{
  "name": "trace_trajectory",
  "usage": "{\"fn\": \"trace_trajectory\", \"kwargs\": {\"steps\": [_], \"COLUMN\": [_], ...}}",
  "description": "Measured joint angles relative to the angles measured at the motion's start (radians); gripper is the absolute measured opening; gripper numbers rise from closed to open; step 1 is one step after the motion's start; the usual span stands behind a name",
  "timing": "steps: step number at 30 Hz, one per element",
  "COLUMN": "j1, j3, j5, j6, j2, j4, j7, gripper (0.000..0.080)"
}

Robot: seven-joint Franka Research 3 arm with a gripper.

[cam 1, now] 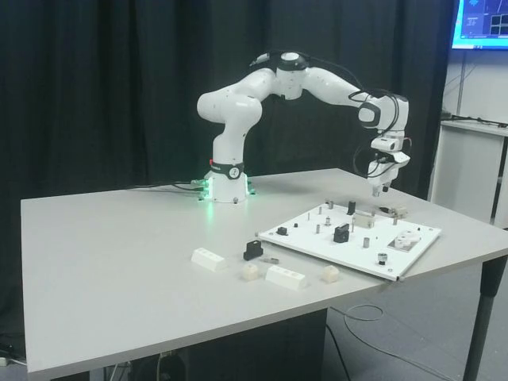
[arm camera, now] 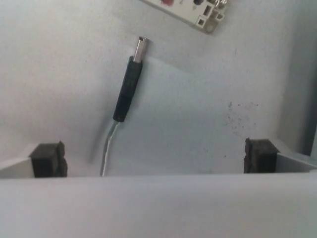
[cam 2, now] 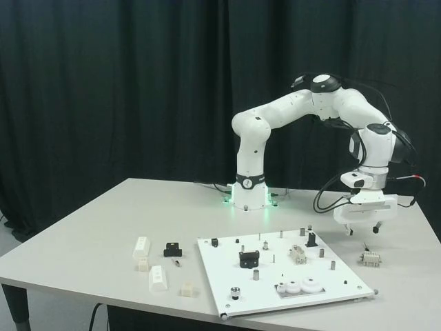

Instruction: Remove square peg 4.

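The white Franka arm's gripper (cam 2: 364, 230) hangs over the far right part of the grey table (cam 1: 111, 246), above bare tabletop beyond the white square assembly board (cam 2: 227, 286), and in the wrist view its two black fingertips (arm camera: 48, 159) stand wide apart with nothing between them. Below it lies a loose black-sleeved cable plug with a metal tip (arm camera: 130, 84), and just beyond that a small white connector block (arm camera: 188, 12) sits on the table. Now, the peg: the board carries several short grey and black posts, and which one is square peg 4 I cannot tell from here; it should be somewhere among them, well apart from the gripper. That is the first risk: descending here would close on the cable plug or on nothing at all. The next is picking the wrong post, since they stand close together and look alike. A fingertip could also clip the black bracket-shaped fixture (cam 2: 249, 258) or a neighbouring post on the way in, and an off-centre pinch on a square peg could jam it in its hole and drag the board.
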Motion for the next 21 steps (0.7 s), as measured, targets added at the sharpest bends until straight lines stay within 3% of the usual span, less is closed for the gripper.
{"fn": "trace_trajectory", "kwargs": {"steps": [21], "j1": [-0.009], "j3": [-0.007], "j5": [-0.028], "j6": [0.014], "j2": [-0.001], "j4": [0.000], "j7": [0.000], "gripper": [0.0800]}}
